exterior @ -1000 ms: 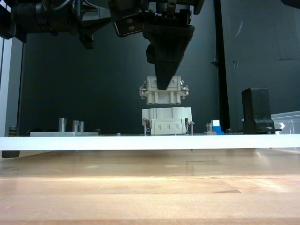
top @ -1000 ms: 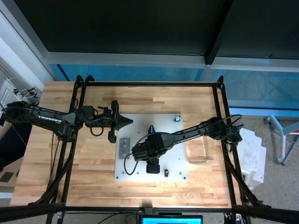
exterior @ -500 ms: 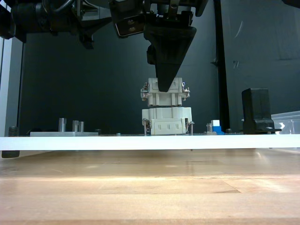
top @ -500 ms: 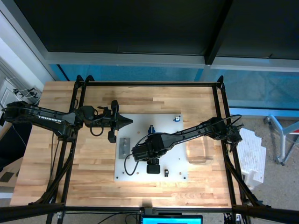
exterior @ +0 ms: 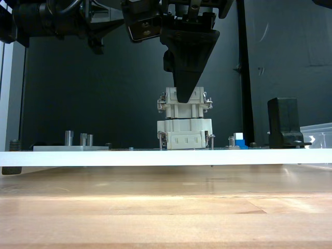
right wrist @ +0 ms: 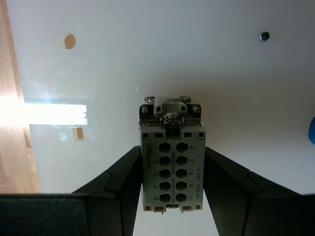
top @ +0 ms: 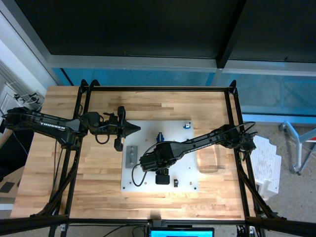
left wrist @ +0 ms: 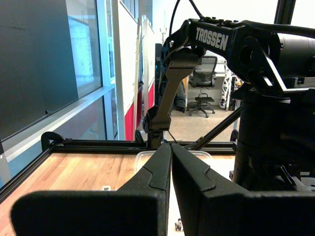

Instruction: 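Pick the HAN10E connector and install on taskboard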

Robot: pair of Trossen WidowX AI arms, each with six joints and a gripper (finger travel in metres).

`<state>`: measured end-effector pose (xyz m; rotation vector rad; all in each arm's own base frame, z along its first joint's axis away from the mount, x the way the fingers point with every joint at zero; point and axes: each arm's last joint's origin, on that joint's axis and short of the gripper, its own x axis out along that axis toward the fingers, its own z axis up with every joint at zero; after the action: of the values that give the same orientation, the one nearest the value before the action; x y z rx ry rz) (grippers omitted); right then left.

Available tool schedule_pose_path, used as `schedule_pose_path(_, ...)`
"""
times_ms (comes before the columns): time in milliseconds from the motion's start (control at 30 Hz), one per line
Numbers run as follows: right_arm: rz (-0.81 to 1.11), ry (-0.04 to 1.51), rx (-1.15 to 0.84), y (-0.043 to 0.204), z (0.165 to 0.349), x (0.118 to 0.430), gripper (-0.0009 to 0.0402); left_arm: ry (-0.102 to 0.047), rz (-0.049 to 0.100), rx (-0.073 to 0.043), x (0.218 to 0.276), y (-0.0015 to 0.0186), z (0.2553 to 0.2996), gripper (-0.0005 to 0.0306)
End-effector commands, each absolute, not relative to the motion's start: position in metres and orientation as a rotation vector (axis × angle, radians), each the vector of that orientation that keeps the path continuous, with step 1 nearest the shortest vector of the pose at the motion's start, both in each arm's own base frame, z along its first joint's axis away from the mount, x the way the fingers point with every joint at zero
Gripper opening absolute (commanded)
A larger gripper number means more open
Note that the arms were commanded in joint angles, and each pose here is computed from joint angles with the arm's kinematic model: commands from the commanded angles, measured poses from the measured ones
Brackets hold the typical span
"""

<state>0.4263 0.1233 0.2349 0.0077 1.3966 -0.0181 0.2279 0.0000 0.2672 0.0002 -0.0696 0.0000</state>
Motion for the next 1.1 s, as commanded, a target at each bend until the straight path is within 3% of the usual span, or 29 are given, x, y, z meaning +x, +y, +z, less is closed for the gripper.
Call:
schedule_pose_path(33, -0.018, 1.397, 0.006, 0.1236, 0.2334, 0.4262, 0.0007, -0.07, 0.0, 0.0, 0.2279, 0.0, 0.2672, 0.0001)
schedule_pose_path(1100, -0.012, 1.402, -0.009, 0.1224, 0.228, 0.4262, 0.0007, -0.07, 0.0, 0.0, 0.2279, 0.0, 0.2672, 0.0001)
